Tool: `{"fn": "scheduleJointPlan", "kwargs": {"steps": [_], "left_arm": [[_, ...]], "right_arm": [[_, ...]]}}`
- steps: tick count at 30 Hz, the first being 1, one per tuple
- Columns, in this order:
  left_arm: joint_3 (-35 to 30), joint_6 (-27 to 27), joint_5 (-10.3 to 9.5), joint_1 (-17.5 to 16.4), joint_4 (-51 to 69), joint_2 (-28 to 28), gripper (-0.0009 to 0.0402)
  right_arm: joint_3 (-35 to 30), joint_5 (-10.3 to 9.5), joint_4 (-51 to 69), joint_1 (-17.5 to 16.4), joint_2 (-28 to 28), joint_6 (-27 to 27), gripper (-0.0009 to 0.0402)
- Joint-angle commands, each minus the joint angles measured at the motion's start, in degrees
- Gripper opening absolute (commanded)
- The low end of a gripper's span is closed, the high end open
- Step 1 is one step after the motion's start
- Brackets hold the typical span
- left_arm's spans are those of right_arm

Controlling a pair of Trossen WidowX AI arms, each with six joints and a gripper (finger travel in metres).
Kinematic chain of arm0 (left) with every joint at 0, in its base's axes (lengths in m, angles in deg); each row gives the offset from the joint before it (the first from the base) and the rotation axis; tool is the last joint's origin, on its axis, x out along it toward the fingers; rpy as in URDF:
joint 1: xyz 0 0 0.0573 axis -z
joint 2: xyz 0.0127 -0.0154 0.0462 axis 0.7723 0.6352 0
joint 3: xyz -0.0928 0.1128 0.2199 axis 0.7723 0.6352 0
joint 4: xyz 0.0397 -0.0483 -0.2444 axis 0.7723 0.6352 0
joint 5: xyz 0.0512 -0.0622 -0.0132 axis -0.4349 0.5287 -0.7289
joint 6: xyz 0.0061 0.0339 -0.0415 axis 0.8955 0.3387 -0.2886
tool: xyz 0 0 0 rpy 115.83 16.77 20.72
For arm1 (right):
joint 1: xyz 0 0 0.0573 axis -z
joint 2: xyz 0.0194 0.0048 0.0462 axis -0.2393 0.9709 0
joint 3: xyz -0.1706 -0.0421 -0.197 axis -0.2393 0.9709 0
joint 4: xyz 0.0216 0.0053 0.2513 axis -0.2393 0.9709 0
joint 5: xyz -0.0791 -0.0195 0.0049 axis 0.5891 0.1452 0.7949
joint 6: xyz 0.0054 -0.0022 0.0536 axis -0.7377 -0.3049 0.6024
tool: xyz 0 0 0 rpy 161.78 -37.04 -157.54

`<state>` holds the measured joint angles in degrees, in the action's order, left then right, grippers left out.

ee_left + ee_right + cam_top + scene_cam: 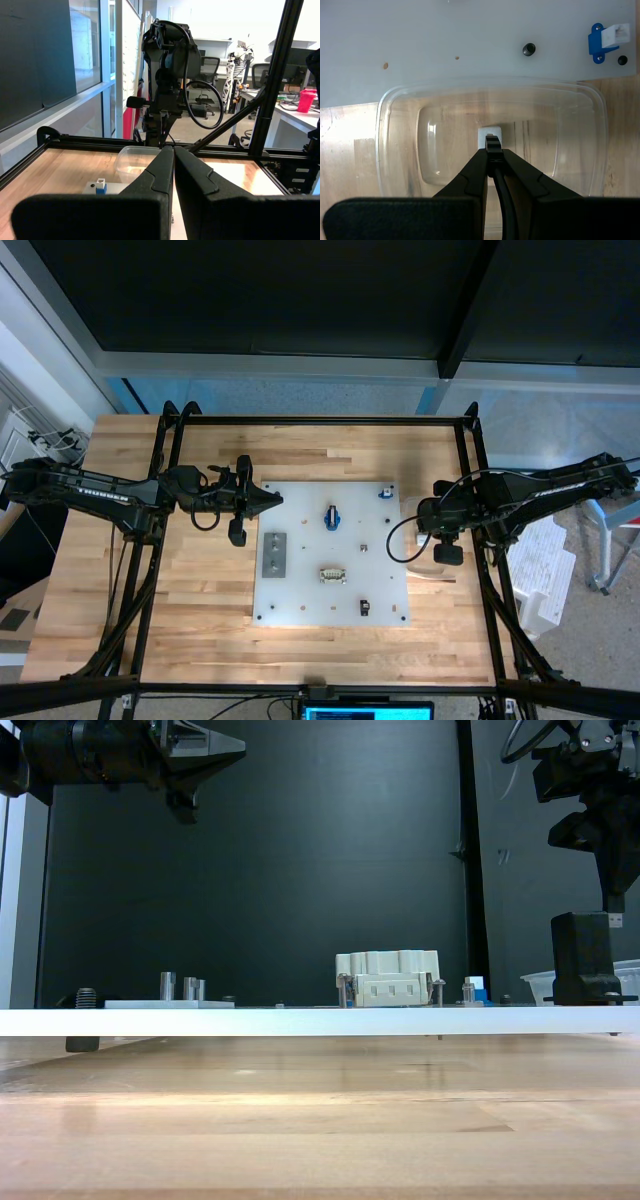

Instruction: Pick the USB connector and install on taskboard

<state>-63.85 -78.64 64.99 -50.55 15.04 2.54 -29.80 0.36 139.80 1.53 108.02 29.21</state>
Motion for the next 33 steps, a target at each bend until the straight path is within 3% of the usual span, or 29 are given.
{"fn": "scheduleJointPlan", "kwargs": {"steps": [1, 16, 21, 33], "left_arm": [[-0.02, 0.0, 0.02, 0.0, -0.02, 0.0, 0.0], [0.0, 0.0, 0.02, 0.0, -0.02, 0.0, 0.0], [0.0, 0.0, 0.02, 0.0, -0.02, 0.0, 0.0], [0.0, 0.0, 0.04, 0.0, -0.02, 0.0, 0.0]], "right_arm": [[-0.9, -1.49, -0.02, -1.44, 1.16, 0.09, 0.0], [-10.14, -0.48, -3.45, -11.34, 14.69, 6.34, 0.0], [-14.08, 0.83, -3.48, -13.42, 19.67, 8.09, 0.0], [-24.3, 0.68, -3.67, -15.89, 30.82, 12.15, 0.0]]}}
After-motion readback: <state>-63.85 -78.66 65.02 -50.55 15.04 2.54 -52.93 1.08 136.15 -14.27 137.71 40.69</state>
